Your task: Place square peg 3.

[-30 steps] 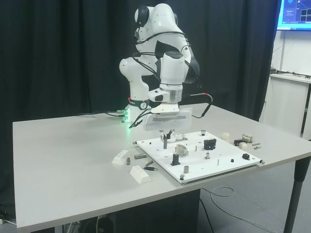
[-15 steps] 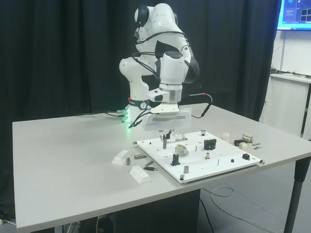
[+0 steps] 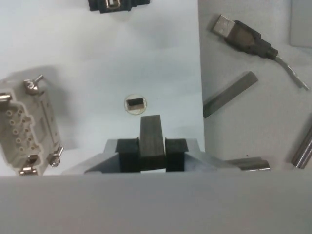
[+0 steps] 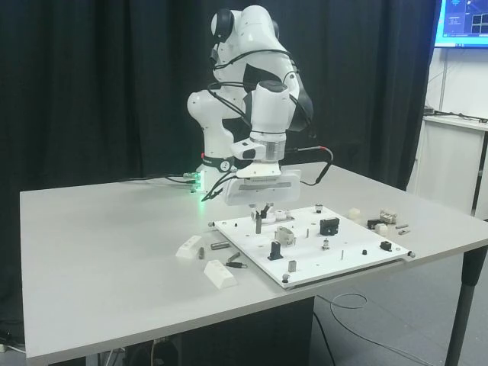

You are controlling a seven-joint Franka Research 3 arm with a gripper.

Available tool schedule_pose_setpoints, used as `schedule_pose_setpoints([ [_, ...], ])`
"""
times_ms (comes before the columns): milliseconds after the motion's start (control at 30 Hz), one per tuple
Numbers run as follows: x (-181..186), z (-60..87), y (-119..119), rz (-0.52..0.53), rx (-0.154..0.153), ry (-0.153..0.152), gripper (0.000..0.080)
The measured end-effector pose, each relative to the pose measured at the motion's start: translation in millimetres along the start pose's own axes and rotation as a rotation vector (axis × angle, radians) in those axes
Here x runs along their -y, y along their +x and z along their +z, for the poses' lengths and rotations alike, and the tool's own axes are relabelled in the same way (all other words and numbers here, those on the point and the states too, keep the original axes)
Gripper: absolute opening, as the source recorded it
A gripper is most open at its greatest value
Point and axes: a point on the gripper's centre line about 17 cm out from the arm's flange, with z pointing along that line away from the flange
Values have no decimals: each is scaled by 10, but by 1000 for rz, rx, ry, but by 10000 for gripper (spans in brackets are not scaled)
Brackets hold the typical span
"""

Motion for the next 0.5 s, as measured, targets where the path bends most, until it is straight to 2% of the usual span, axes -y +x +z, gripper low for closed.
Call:
schedule_pose_setpoints([
  [500, 15, -30, 9, -2, -4, 2, 106],
])
